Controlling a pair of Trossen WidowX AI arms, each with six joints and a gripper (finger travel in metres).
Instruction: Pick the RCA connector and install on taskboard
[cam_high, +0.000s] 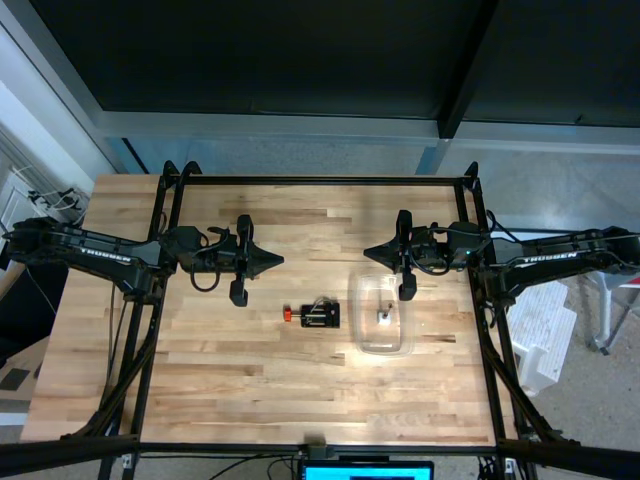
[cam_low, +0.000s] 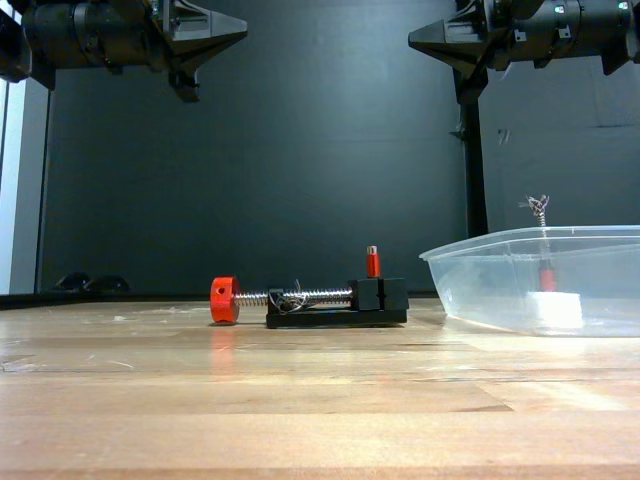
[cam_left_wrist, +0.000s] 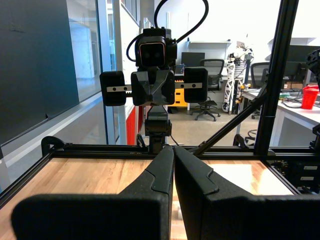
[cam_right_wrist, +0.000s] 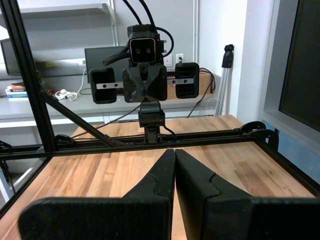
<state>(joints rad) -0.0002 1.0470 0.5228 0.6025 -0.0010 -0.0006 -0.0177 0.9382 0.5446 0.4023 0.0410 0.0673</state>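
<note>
The taskboard (cam_high: 322, 316), a small black block with a red stub and a silvery spring, lies at mid-table, also in the low view (cam_low: 336, 304). Just to its right, the RCA connector (cam_high: 384, 318) rests inside a clear plastic tray (cam_high: 400, 345); at table height the connector (cam_low: 553, 309) looks like a whitish block with a red post and a wire on top. My left gripper (cam_high: 280, 261) hovers high, left of and beyond the board, shut and empty (cam_left_wrist: 173, 148). My right gripper (cam_high: 367, 253) hangs above the tray's far edge, also shut and empty (cam_right_wrist: 175, 150).
A black metal frame (cam_high: 320, 181) runs around the wooden table. The two arms face each other, fingertips pointing inward, well above the tabletop (cam_low: 300, 400). A screen edge (cam_high: 367, 470) shows at the near side.
</note>
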